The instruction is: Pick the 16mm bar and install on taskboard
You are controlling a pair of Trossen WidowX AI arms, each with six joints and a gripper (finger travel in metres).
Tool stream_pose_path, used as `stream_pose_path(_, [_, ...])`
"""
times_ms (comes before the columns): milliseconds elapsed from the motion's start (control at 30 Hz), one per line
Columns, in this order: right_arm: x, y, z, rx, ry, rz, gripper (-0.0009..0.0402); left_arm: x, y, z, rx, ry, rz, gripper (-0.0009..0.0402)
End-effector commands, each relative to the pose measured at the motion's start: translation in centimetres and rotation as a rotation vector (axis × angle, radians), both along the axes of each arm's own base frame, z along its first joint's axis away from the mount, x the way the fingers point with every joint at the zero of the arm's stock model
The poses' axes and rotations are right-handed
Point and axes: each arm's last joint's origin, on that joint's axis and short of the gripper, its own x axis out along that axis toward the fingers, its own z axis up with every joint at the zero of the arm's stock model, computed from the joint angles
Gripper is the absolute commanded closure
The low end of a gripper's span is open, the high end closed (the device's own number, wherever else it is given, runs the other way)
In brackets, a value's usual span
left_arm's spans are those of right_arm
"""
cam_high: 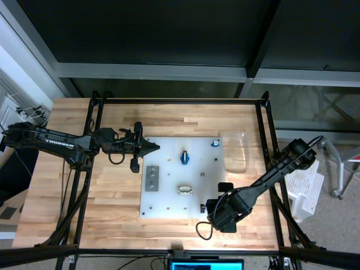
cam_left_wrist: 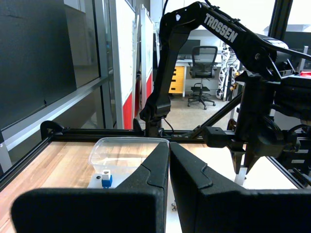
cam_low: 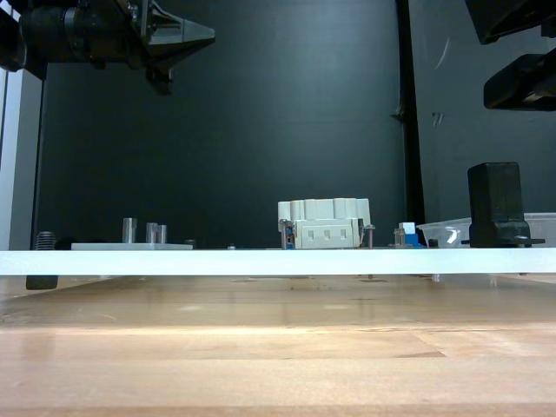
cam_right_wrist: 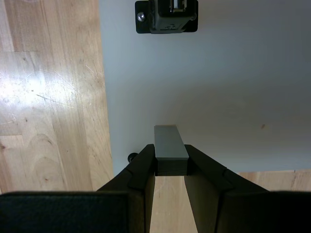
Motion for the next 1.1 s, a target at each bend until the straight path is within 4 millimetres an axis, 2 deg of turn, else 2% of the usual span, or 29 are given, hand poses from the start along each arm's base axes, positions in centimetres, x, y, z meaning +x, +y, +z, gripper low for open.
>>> stream_pose_path(33, [0.01, -0.01, -0.01, -0.001, -0.001, -0.002, 0.0389, 0.01, 0.01, -0.01, 0.000, 0.000, 0.000, 0.0393])
stream_pose_path(1100, [0.02, -0.11, -0.01, -0.008, 0.000, -0.009, 0.0389, 0.01, 0.01, 0.00, 0.000, 0.000, 0.000, 0.0393])
